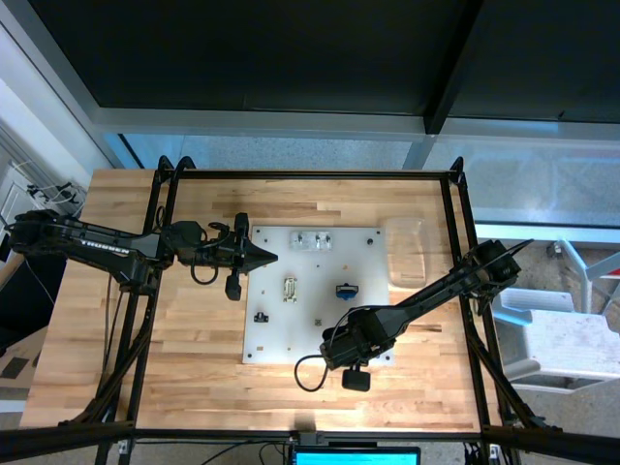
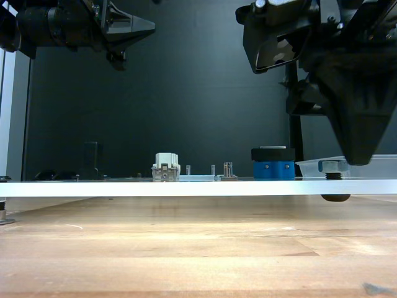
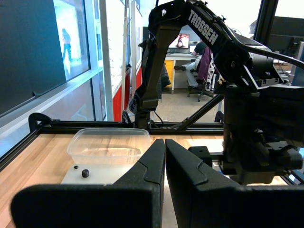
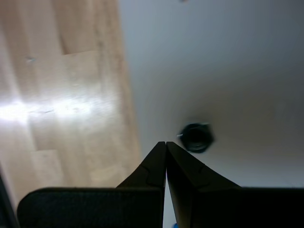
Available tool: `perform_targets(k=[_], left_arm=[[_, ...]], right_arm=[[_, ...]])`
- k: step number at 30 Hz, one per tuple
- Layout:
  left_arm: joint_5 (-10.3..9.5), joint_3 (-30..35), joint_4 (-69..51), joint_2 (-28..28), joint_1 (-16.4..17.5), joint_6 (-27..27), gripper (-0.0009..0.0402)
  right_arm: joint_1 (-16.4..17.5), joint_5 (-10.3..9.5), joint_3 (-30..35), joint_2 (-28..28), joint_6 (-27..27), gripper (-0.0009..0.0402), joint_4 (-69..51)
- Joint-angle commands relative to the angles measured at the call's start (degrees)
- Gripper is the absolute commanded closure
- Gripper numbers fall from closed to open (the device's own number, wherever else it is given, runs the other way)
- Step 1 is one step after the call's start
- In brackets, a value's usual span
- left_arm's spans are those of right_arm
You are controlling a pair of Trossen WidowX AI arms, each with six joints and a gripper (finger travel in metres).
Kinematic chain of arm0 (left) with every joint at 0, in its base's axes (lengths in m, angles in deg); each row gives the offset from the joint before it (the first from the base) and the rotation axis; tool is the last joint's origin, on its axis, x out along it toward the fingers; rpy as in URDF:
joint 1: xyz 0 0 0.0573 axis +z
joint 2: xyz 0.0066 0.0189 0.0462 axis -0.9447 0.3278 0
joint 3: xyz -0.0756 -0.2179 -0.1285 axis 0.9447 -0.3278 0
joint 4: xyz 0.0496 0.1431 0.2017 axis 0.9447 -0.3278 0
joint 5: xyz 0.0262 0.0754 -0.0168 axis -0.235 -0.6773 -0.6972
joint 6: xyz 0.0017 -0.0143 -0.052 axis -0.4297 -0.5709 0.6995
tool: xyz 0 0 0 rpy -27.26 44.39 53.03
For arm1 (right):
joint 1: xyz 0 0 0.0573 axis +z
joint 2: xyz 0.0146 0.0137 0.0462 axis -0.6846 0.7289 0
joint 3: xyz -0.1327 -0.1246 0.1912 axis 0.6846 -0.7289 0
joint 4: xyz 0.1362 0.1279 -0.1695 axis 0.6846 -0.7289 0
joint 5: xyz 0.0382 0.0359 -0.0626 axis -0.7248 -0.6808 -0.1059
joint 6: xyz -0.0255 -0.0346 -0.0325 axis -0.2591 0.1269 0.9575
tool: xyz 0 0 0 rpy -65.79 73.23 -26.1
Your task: Unfasten the M12 fastener and place in the container
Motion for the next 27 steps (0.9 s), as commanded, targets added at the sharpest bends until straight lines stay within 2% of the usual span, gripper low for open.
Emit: perform_targets(k=[1,5,6,14,17,23,25,27], left_arm=[[0.00,0.00,0.02,0.02,0.00,0.00,0.0393],[0.00,0.00,0.02,0.02,0.00,0.00,0.0393],[0.00,0.00,0.02,0.02,0.00,0.00,0.0393],[0.00,0.00,0.02,0.02,0.02,0.00,0.0393],[0.00,0.00,0.00,0.02,0.02,0.00,0.0393],[0.00,0.00,0.00,0.02,0.02,0.00,0.0393],[0.00,0.00,0.02,0.02,0.00,0.00,0.0393],[0.00,0.00,0.02,0.02,0.02,0.00,0.0393]], right_arm=[[-0.02,1.90,-0.02,0.00,-0.76,0.0393,-1.55],[-0.02,5.73,0.02,-0.04,-3.74,0.0393,-4.42],[0.00,6.01,0.02,-0.04,-4.11,0.0393,-4.68],[0.00,5.79,0.02,-0.63,-6.95,0.0393,-4.68],[0.00,5.33,0.37,-1.03,-10.05,0.0393,-5.38],[0.00,5.38,3.48,-1.29,-20.22,0.0393,-8.79],[0.02,5.31,4.59,-1.29,-21.70,0.0393,-9.18],[0.09,5.18,5.46,-1.27,-21.00,0.0393,-9.33]])
